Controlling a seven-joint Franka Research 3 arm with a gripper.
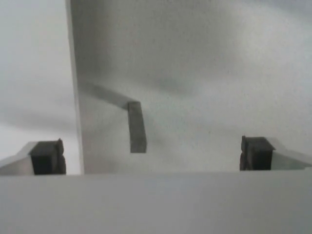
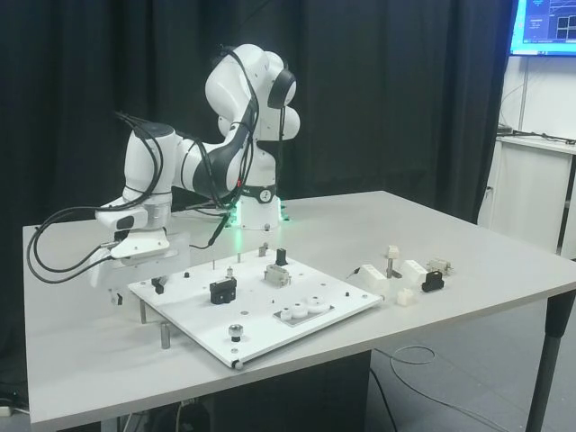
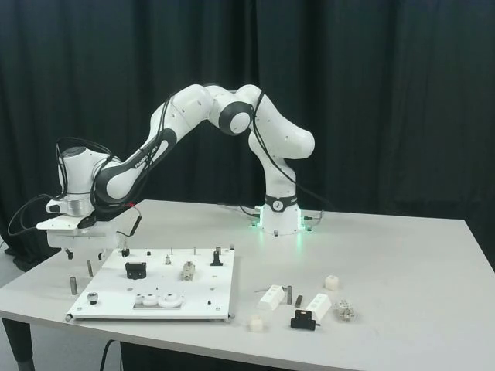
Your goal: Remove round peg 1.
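Closest to us in the wrist view, the pincer [image 1: 151, 157] has its two fingertips wide apart and holds nothing. The grey peg [image 1: 137, 127] stands between them but lower down, not touched yet.

In the first room view the pincer hangs at the left end of the counter [image 2: 81, 378], just off the left edge of the white board [image 2: 193, 310]. The peg stands upright there, beside that edge. We think the arm is lining up to grab.

Next it must go straight down, close on the peg and lift.

A second peg [image 2: 165, 335] stands near and could be mixed up with it. The board edge is close to one fingertip. Small white and black parts [image 2: 405, 270] lie far right, out of the way.
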